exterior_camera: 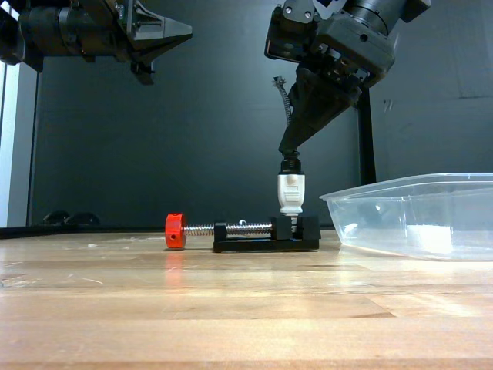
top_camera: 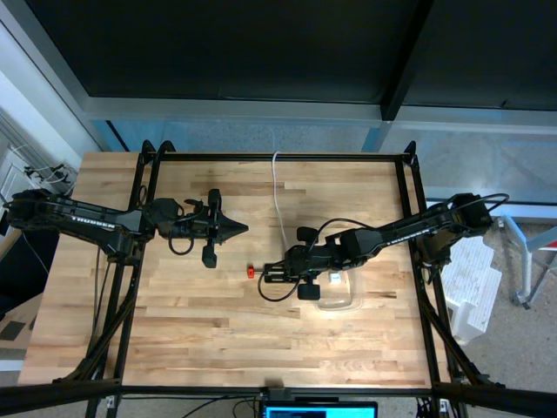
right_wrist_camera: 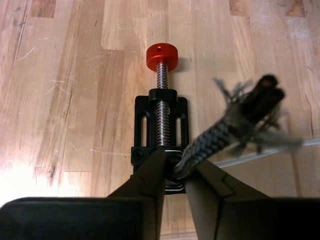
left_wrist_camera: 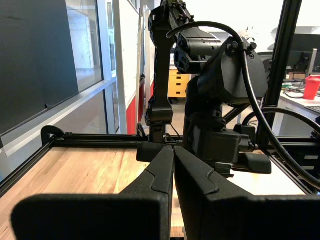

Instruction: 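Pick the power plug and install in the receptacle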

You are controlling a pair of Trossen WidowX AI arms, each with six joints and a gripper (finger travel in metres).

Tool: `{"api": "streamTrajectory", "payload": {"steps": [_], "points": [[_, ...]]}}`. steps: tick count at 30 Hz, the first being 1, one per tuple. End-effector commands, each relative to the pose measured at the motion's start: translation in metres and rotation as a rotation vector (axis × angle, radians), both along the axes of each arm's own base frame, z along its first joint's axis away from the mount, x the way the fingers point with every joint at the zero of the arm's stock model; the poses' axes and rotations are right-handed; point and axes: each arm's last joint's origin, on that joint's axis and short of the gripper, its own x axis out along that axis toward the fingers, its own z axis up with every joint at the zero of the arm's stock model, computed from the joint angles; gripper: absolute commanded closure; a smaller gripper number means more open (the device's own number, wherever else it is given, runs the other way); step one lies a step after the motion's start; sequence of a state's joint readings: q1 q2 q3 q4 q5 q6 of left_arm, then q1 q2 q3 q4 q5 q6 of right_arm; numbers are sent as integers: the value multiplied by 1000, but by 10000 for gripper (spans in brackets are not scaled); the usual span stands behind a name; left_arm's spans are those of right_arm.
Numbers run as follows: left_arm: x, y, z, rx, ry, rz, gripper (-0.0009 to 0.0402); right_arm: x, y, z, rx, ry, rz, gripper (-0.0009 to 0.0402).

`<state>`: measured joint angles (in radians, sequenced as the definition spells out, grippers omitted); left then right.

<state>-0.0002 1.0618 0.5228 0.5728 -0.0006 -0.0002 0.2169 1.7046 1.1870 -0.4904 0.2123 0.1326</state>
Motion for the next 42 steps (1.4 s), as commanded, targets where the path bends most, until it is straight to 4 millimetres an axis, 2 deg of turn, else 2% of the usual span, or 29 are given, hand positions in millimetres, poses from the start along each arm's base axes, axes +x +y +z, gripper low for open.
{"api": "streamTrajectory", "payload": {"steps": [1, 5, 16, 21, 26, 30, 35, 42], "points": [[0, 0, 0, 0, 0, 0, 393, 0, 0, 2, 0, -7, -1, 305], [0, 0, 0, 0, 0, 0, 393, 0, 0, 3, 3, -8, -5, 277], [0, 0, 0, 0, 0, 0, 393, -5, -1, 21, 10, -2, -17, 226], [0, 0, 0, 0, 0, 0, 393, -11, -3, 31, 15, -10, -24, 217], [0, 0, 0, 0, 0, 0, 393, -13, -3, 31, 13, 4, -23, 217], [0, 0, 0, 0, 0, 0, 393, -23, -5, 41, 16, -5, -17, 218], [0, 0, 0, 0, 0, 0, 393, -44, -12, 62, 28, -101, -8, 247], [0, 0, 0, 0, 0, 0, 393, -70, -27, 87, 26, -343, 11, 344]]}}
